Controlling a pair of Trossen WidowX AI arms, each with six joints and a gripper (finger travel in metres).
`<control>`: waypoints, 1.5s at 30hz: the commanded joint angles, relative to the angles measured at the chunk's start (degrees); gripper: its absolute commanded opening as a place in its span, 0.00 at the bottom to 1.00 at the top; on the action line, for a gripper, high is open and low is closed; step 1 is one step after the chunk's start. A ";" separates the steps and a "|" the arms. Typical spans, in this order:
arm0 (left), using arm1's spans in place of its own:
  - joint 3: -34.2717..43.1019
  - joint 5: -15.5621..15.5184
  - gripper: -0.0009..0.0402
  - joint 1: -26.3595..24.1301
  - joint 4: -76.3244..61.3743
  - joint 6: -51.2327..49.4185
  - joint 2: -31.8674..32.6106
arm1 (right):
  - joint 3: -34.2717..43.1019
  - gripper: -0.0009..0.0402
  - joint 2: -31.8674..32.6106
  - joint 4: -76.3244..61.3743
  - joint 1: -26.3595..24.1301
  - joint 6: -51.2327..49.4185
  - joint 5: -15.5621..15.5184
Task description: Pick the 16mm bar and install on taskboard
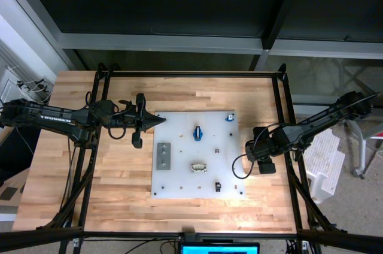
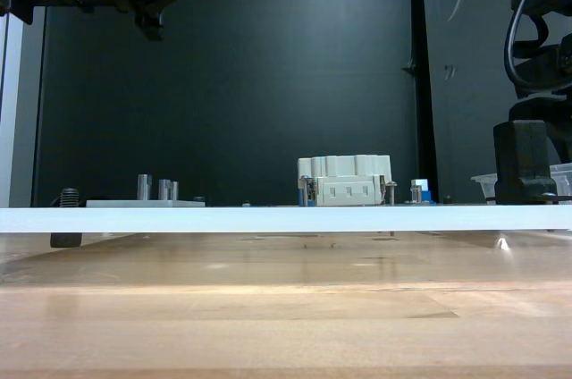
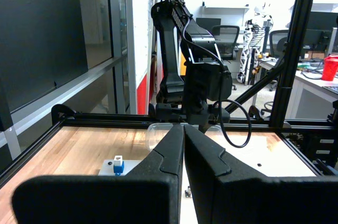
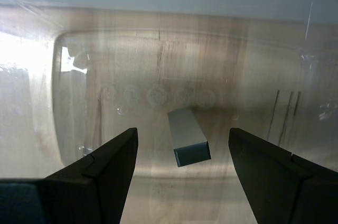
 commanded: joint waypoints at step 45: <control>0.00 0.00 0.02 0.00 0.04 0.00 0.00 | -1.73 0.25 -0.11 1.88 0.04 1.33 0.59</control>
